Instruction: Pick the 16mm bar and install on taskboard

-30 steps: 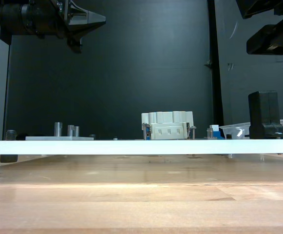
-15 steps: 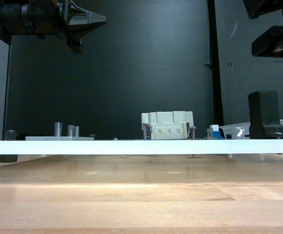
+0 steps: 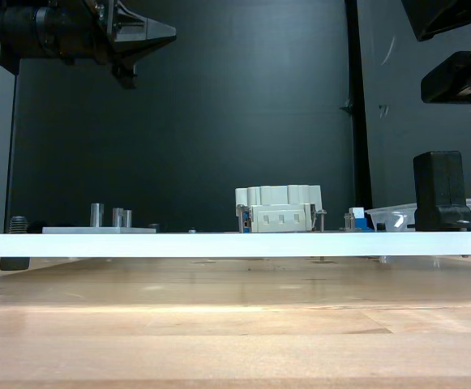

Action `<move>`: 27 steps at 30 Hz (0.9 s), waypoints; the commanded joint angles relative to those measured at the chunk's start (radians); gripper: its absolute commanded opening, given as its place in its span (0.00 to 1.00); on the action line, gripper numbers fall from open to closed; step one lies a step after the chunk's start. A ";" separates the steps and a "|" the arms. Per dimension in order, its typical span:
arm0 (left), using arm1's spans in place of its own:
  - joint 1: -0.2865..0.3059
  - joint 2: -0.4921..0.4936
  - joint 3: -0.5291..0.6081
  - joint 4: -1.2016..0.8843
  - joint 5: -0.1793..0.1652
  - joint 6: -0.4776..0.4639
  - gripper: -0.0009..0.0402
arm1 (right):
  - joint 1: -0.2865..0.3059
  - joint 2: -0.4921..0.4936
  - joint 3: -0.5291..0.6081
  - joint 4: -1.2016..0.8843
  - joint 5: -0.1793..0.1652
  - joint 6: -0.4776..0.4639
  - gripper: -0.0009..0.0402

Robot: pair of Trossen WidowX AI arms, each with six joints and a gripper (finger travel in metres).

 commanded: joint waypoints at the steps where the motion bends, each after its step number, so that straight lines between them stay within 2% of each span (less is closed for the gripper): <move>1: 0.000 0.000 0.000 0.000 0.000 0.000 0.02 | 0.000 0.001 -0.001 -0.007 0.001 0.001 0.04; 27: 0.000 0.000 0.000 0.000 0.000 0.000 0.02 | 0.000 -0.001 -0.001 0.003 0.007 0.001 0.04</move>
